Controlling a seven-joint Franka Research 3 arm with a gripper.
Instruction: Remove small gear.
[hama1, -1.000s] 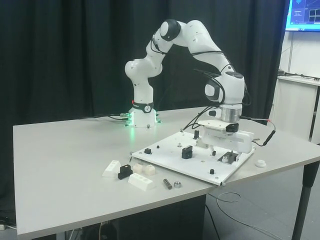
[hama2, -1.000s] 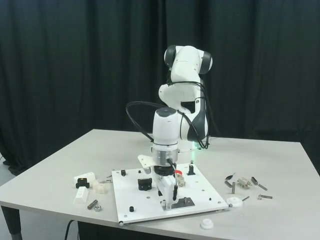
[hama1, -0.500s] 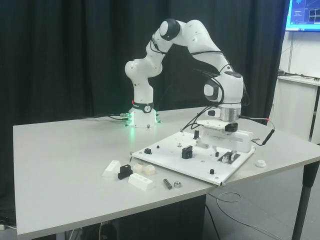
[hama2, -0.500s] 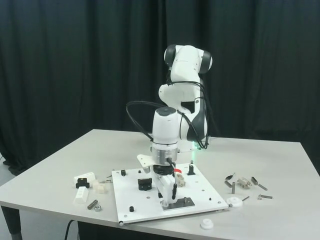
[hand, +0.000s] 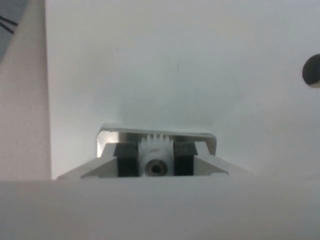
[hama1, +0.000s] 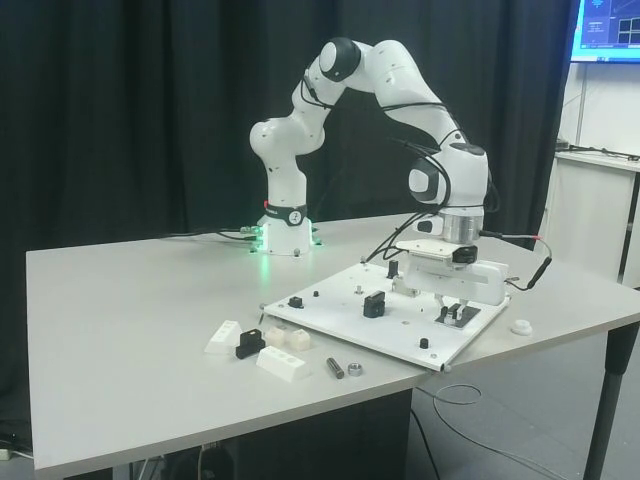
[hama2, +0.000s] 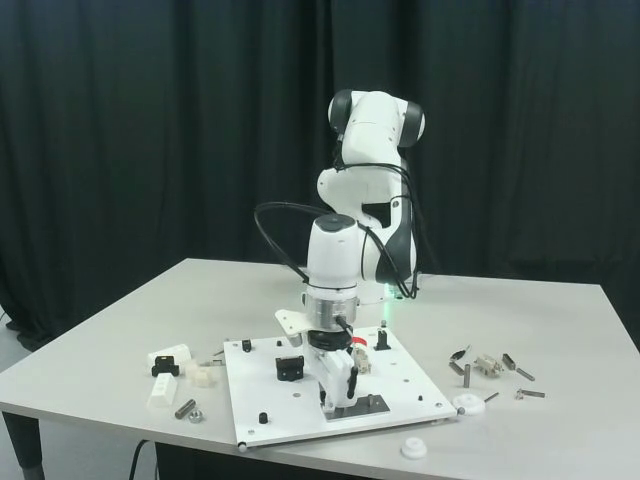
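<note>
One white arm (hama1: 400, 90) reaches down over the white board (hama1: 385, 325) on the grey counter (hama1: 130, 330). Its hand (hand: 157, 159) is closed on the small gear (hand: 156, 150), whose white teeth show between the two black fingertips (hand: 127, 159) in the wrist view. The gear is held just above the board, near the board's front edge beside a black fixture (hama2: 365, 404). Several loose white blocks (hama1: 280, 355) lie on the counter off the board's left corner.
</note>
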